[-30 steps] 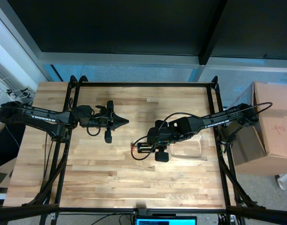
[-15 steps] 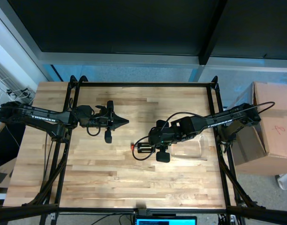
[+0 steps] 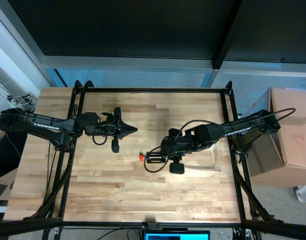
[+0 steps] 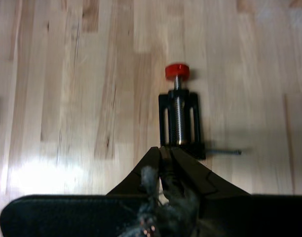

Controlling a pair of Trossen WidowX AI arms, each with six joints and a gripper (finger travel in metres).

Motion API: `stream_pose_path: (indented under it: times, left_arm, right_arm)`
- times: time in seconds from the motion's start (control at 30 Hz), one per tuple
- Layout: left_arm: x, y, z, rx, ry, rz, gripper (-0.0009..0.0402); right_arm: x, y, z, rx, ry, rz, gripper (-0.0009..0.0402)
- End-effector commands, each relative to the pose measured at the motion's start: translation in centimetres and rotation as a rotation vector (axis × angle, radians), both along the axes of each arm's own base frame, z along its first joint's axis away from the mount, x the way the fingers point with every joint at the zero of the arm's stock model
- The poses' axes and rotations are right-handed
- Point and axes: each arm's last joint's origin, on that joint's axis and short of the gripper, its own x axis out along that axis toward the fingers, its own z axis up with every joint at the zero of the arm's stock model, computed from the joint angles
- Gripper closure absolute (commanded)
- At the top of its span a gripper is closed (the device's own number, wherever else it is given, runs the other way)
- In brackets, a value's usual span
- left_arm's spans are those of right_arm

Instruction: Remove the USB-C connector from the USB-C receptacle and place in the container

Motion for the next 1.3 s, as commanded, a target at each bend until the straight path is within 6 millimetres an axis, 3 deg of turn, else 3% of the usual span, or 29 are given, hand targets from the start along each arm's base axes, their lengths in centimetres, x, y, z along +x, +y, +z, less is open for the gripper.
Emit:
stream_pose_path:
  times: [0.03,0.23,0.53,0.8,1.03,1.3]
  left_arm:
    - [0.0,0.0,0.0,0.000,0.000,0.000,0.0393]
    - [0.0,0.0,0.0,0.000,0.000,0.000,0.0393]
    - [0.0,0.0,0.0,0.000,0.000,0.000,0.0393]
    - [0.0,0.0,0.0,0.000,0.000,0.000,0.0393]
    - [0.0,0.0,0.0,0.000,0.000,0.000,0.0393]
    - [0.0,0.0,0.0,0.000,0.000,0.000,0.0393]
  right_arm:
    - [-0.8,0.2,-0.3,0.004,0.015,0.007,0.0393]
    - [-3.0,1.4,-1.0,0.025,0.055,0.052,0.0393]
    - [-6.7,3.5,-4.0,0.119,0.192,0.070,0.0385]
    - [-8.5,4.3,-6.3,0.134,0.280,0.044,0.0302]
    - [-8.8,4.2,-6.8,0.130,0.300,0.024,0.0225]
    - [-8.7,4.4,-7.0,0.119,0.294,0.031,0.0193]
